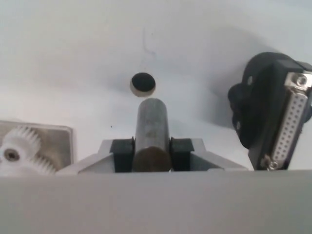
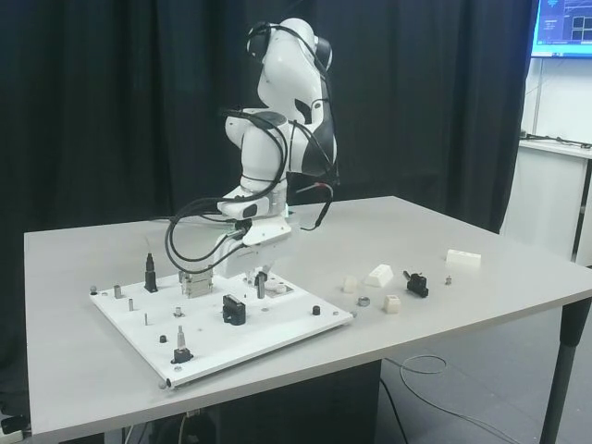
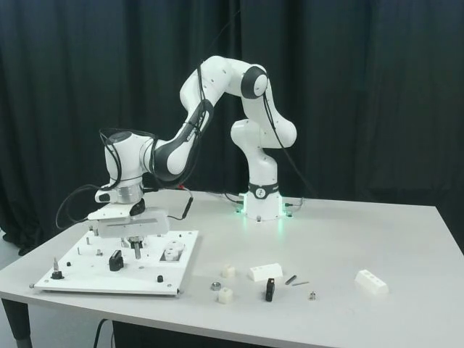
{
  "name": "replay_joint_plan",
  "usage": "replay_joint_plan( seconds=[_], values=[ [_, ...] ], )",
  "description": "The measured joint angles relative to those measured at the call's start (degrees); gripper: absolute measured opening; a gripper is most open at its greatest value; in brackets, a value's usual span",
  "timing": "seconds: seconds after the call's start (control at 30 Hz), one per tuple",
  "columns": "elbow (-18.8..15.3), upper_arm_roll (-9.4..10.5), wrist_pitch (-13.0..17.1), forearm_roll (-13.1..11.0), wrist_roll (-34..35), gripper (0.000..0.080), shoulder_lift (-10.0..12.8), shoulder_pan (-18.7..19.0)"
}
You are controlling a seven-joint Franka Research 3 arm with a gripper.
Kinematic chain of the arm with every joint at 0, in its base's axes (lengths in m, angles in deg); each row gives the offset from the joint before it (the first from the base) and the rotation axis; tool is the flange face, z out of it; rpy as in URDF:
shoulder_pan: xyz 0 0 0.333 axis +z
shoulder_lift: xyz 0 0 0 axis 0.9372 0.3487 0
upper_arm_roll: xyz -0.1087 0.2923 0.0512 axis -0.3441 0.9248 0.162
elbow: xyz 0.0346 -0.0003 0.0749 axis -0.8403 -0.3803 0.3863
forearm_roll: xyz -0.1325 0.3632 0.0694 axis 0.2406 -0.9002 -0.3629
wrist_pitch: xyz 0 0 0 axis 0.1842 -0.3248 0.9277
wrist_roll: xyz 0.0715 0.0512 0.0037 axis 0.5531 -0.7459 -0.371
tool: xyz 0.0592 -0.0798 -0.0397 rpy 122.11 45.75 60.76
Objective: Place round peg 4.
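Observation:
My gripper (image 1: 151, 155) is shut on a grey round peg (image 1: 151, 131), which stands upright between the two black fingers (image 1: 123, 152). Past the peg's tip, in the wrist view, a small round black hole (image 1: 143, 83) shows in the white board (image 1: 73, 58). In the room views the gripper (image 2: 262, 274) hangs low over the middle of the white board (image 2: 277, 338), with the peg (image 3: 135, 251) pointing down close to the surface. I cannot tell whether the tip touches the board.
A black connector block with a multi-pin socket (image 1: 273, 117) and white gears on a grey plate (image 1: 22, 148) stand on the board near the gripper. Other small posts (image 2: 149, 273) stand on the board. Loose white blocks (image 2: 377, 275) and a black part (image 2: 416, 283) lie on the table beside it.

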Motion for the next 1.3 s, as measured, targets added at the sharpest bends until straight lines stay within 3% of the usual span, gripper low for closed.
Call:
replay_joint_plan(
  seconds=[0.97, 1.3],
  values=[
    [0.93, -0.26, -1.19, -0.16, 0.0, 0.0153, -0.22, 0.31],
    [1.02, -0.1, -2.42, -1.65, 0.03, 0.0153, -0.62, 1.47]
  ],
)
